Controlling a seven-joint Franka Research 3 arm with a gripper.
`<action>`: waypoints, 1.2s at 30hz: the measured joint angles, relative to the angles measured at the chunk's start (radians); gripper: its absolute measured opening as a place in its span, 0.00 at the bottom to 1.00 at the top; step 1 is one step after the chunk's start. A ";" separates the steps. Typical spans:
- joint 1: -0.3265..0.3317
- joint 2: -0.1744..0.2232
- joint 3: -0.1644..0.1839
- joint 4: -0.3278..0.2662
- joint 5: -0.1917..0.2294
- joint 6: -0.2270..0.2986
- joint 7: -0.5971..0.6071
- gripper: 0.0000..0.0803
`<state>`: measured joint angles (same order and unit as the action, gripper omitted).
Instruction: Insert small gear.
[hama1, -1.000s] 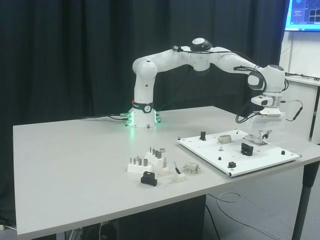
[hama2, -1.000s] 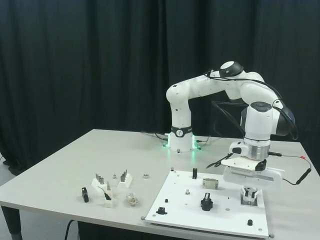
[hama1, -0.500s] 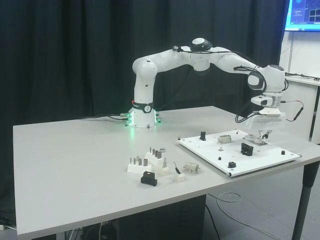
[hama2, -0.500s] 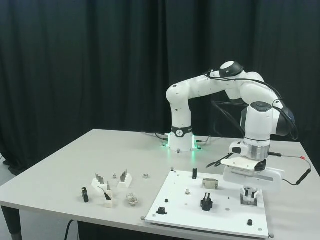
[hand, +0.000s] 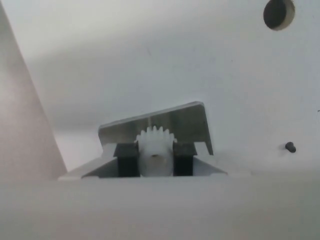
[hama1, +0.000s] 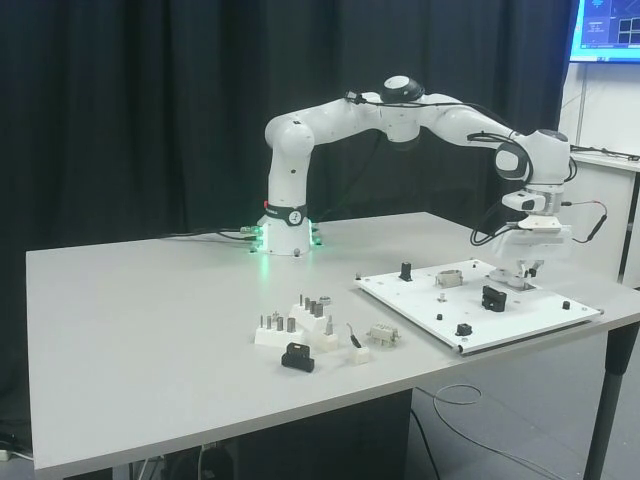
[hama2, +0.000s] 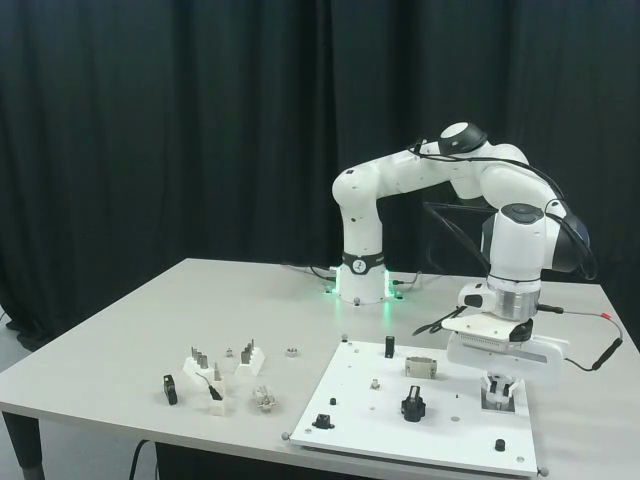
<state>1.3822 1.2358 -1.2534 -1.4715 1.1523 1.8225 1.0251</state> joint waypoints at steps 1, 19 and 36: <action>0.000 0.000 0.000 0.000 0.000 0.000 -0.001 0.17; 0.000 -0.002 0.000 -0.008 0.011 0.004 0.000 0.17; 0.002 -0.007 0.003 -0.020 0.027 0.012 0.035 0.17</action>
